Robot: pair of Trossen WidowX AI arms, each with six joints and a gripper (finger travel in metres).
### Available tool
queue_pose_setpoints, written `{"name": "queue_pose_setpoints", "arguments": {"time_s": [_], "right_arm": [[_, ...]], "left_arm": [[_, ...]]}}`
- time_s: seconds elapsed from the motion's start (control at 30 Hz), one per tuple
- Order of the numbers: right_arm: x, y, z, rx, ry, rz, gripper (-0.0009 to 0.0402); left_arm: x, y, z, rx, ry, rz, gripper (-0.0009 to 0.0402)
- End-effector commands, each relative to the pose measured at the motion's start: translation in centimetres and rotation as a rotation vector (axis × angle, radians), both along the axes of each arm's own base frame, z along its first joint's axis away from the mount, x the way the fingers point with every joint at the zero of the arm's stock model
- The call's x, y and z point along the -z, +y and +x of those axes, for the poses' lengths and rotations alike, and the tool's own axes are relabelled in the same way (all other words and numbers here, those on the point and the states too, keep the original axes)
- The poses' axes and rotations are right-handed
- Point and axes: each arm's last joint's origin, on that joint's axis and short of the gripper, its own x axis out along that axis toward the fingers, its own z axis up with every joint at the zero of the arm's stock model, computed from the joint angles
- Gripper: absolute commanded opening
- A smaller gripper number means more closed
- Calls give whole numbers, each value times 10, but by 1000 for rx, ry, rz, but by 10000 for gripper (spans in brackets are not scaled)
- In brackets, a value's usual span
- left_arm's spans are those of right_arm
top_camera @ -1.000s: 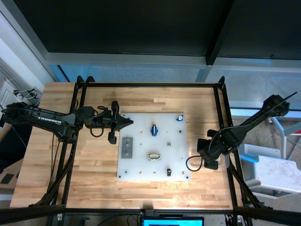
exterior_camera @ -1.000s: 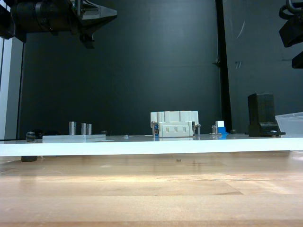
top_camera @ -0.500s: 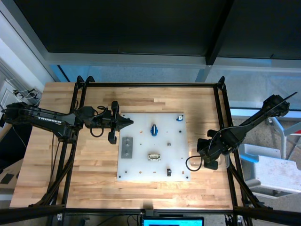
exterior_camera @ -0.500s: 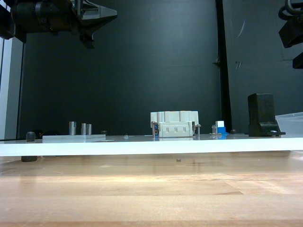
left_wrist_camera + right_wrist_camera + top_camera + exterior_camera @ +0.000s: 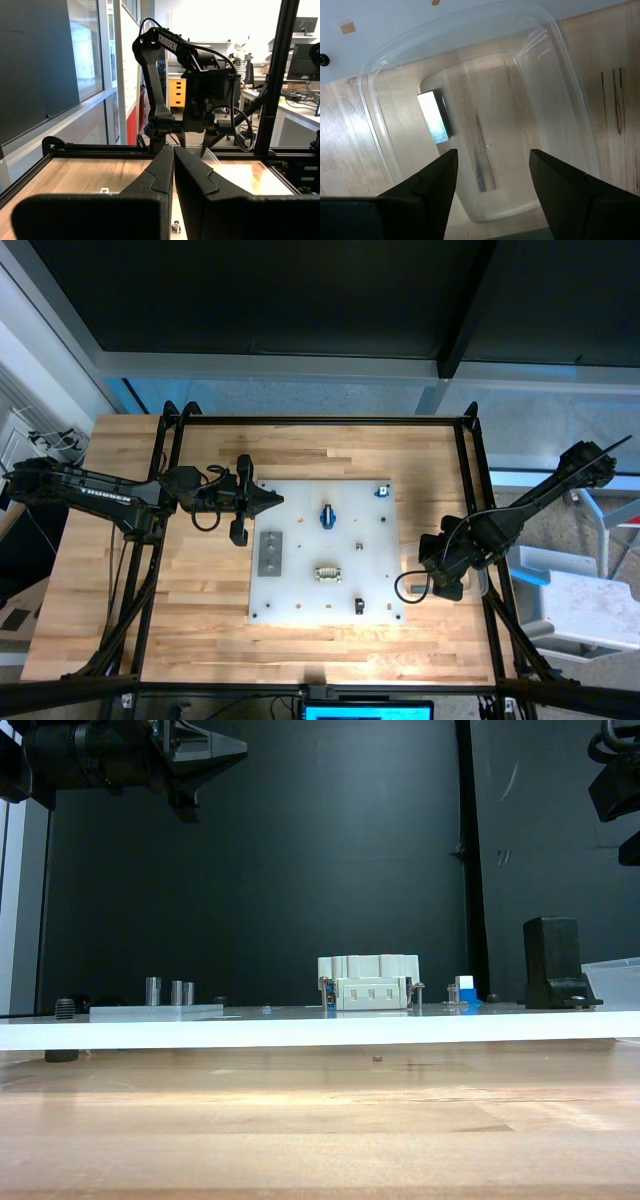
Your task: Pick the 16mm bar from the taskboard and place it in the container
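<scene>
Lying flat on the floor of the container [image 5: 555, 100], the 16mm bar [image 5: 435, 116] shows as a short block of shiny metal, close to one of the long walls and free of any grip. Right over it hangs the right gripper [image 5: 492, 151], jaws spread wide and holding nothing, with the bar off to one side of the gap between them and clear of both fingers. That clear tray sits on the wooden worktop [image 5: 200, 640], just off the right edge of the taskboard [image 5: 300, 590], and the right arm hides most of it from above.

Over to the board now: the grey metal block [image 5: 270, 552] sits near its left edge, the blue knob [image 5: 327, 516] further back, the silver connector [image 5: 327, 573] about the middle, and a small black part [image 5: 359, 604] towards the near edge.

Across on the other side, the left gripper [image 5: 272, 499] hangs high above the board's far left corner, pointing inward, jaws pressed together with nothing between them
</scene>
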Motion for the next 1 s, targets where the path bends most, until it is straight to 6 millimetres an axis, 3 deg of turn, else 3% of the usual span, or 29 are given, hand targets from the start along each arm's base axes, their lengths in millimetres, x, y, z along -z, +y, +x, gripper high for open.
{"name": "queue_pose_setpoints", "arguments": {"time_s": [0.03, 1.0], "right_arm": [[0, 0, 0, -1, 1, 0, 213], [0, 1, 1, 0, -11, 8, 216]], "left_arm": [[0, 0, 0, 0, 0, 0, 0], [0, 0, 0, 0, 0, 0, 0]]}}
